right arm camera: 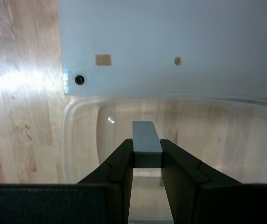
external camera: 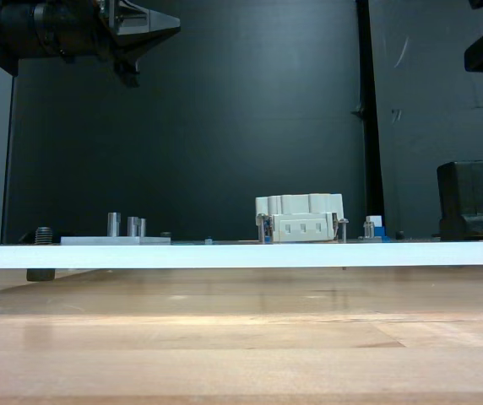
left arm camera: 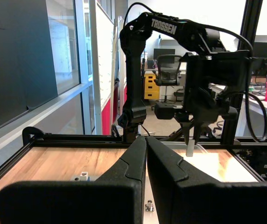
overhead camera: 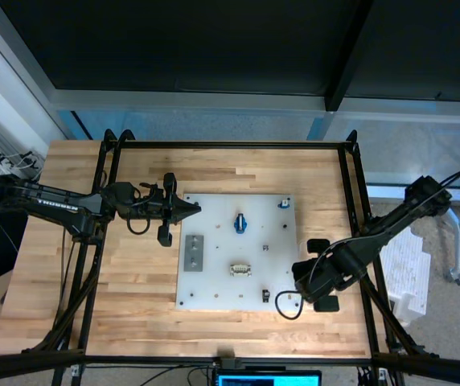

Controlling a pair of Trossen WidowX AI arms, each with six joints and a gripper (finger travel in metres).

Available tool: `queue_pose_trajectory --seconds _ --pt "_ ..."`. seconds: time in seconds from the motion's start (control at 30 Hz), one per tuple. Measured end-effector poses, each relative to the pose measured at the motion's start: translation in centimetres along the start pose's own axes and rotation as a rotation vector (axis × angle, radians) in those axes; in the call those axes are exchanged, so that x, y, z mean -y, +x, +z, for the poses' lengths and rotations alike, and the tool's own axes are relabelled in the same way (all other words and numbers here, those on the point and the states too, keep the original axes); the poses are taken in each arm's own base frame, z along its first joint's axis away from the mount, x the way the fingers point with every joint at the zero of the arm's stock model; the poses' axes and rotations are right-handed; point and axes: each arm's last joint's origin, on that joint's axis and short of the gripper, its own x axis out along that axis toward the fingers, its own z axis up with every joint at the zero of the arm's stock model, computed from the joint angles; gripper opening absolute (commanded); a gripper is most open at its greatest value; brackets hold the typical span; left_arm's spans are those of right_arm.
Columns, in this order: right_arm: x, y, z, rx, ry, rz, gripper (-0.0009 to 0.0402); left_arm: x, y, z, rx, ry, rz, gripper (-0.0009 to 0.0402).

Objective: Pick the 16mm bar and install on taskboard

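We see the 16mm bar (right arm camera: 146, 140) clamped between the jaws of the right gripper (right arm camera: 147, 156), clear tray (right arm camera: 77, 140) beneath them, taskboard (right arm camera: 171, 42) just beyond. Pick looks done; the install is left. Left gripper (left arm camera: 146, 142) hangs well apart, jaws pressed together, empty.

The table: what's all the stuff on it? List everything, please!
table: one, light wood, under everything
taskboard: one, white, mid-table
grey block: one, grey, taskboard's left side
blue part: one, blue, upright on taskboard
silver connector: one, silver, near taskboard's middle
clear tray: one, see-through, beside taskboard
16mm bar: one, grey, held over tray
left end effector: one, black, shut, raised over taskboard's far-left corner
right end effector: one, black, shut on 16mm bar, above tray
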Motion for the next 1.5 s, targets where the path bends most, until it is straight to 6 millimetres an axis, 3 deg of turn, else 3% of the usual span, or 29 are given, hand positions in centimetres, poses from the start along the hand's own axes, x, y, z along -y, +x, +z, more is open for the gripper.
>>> queue_pose_trajectory --seconds 0.9,1.5 --pt "-3.6 2.4 4.3 -0.02 -0.008 -0.014 0.0029 0.0 0.0 0.0 0.0 0.0 0.0 0.0" --pt "-3.9 4.4 4.8 -0.024 0.035 -0.028 0.0029 0.0 0.0 0.0 0.0 0.0 0.0 0.0"
